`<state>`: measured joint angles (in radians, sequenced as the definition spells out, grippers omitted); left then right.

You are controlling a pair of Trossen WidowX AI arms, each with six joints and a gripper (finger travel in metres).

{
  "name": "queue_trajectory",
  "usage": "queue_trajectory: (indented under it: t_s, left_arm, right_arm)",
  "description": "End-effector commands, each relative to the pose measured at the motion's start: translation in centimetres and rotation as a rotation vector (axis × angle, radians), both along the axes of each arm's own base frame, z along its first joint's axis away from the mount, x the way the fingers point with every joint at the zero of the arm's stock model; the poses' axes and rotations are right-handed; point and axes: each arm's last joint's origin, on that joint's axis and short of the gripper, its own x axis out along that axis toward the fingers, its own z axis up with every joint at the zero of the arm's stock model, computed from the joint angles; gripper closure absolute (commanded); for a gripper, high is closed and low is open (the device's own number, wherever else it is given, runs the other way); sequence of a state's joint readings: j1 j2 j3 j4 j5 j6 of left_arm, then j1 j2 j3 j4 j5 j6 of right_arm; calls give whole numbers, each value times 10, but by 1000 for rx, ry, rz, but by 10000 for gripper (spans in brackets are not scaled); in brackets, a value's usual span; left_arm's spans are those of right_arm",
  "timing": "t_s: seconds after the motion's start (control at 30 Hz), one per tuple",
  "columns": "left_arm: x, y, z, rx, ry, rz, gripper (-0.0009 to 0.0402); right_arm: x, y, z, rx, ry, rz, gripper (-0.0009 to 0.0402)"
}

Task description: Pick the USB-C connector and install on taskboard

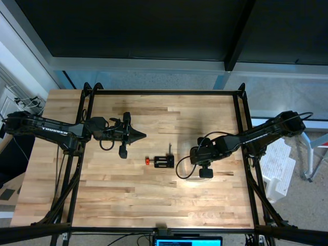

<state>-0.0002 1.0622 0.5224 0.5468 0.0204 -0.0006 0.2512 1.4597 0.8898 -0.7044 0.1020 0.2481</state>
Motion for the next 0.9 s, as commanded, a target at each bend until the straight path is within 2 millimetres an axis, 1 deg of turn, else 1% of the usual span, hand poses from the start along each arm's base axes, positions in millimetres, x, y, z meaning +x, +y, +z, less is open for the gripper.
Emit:
queue_trajectory:
  t_s: [0.03,0.37,0.47,0.6,0.8,0.9]
  left_arm:
    - [0,0,0,0,-1,0,393]
    - [0,0,0,0,-1,0,393]
    - [0,0,0,0,-1,-1,393]
    - [0,0,0,0,-1,0,393]
    - [0,0,0,0,-1,0,393]
    - [0,0,0,0,-1,-1,393]
  right_arm:
    - [-1,0,9,6,-18,3,393]
    - [-8,-2,51,9,-34,2,393]
    - [-9,-3,61,5,-26,0,393]
    - [-8,-3,66,7,-33,0,393]
    - [-8,-3,67,8,-36,-10,393]
    - [-4,-3,70,5,-43,-24,393]
